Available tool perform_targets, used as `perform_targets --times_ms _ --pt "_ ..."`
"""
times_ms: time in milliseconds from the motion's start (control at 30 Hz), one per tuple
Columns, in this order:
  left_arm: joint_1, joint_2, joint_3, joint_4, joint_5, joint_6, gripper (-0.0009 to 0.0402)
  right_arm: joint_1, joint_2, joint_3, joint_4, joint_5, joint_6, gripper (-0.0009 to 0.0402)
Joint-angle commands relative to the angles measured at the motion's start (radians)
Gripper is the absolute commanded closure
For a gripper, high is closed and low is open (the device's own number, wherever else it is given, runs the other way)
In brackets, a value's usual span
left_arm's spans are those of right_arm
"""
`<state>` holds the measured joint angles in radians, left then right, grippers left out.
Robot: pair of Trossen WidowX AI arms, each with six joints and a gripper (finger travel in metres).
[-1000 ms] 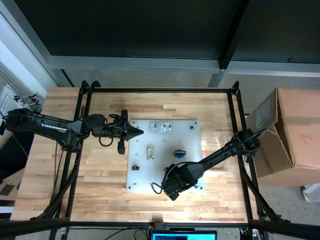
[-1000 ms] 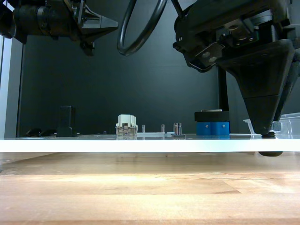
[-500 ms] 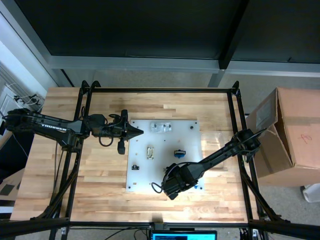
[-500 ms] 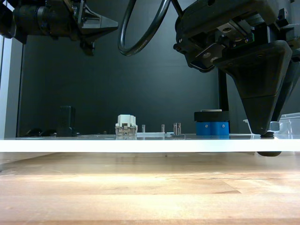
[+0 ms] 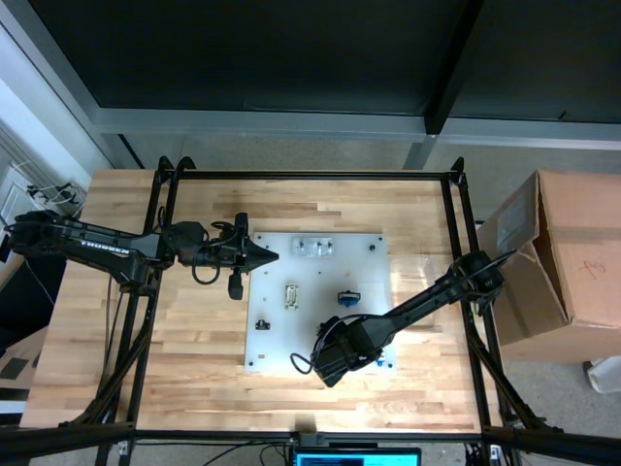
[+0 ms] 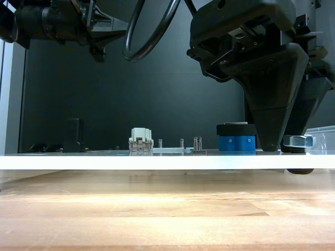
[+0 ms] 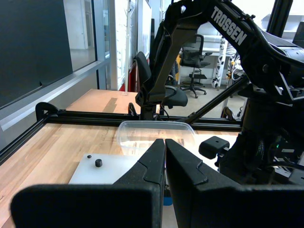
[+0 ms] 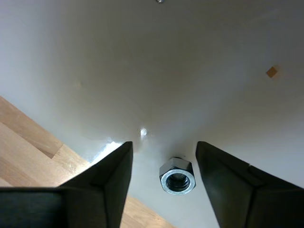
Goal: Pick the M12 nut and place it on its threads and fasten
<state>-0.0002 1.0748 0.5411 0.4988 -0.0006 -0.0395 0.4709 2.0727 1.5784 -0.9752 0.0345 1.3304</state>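
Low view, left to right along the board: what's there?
Left gripper high up at far left, black block, white connector, blue fixture, right gripper open around M12 nut on its stud, clear tray.

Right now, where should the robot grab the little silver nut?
Probably by two opposite flat sides of the silver nut, coming straight down from above: it sits level, hole up, on its stud near the board's edge. The right end effector hangs open astride it; the left end effector, shut, is over the board's far left edge.
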Motion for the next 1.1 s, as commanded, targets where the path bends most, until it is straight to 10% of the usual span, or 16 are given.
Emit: perform_targets --times_ms 33,467,767,1100 --pt "0.000 0.000 0.000 0.000 0.000 0.000 0.0393 0.002 -0.008 0.000 -0.016 -0.008 -0.003 0.0168" --pt "0.000 0.000 0.000 0.000 0.000 0.000 0.0393 0.003 -0.068 0.000 -0.074 0.054 -0.049 0.0151" --pt "0.000 0.000 0.000 0.000 0.000 0.000 0.0393 0.010 -0.120 0.000 -0.117 0.051 -0.549 0.0159" --pt "0.000 0.000 0.000 0.000 0.000 0.000 0.0393 0.038 -0.132 0.000 -0.164 0.043 -0.911 0.0354"
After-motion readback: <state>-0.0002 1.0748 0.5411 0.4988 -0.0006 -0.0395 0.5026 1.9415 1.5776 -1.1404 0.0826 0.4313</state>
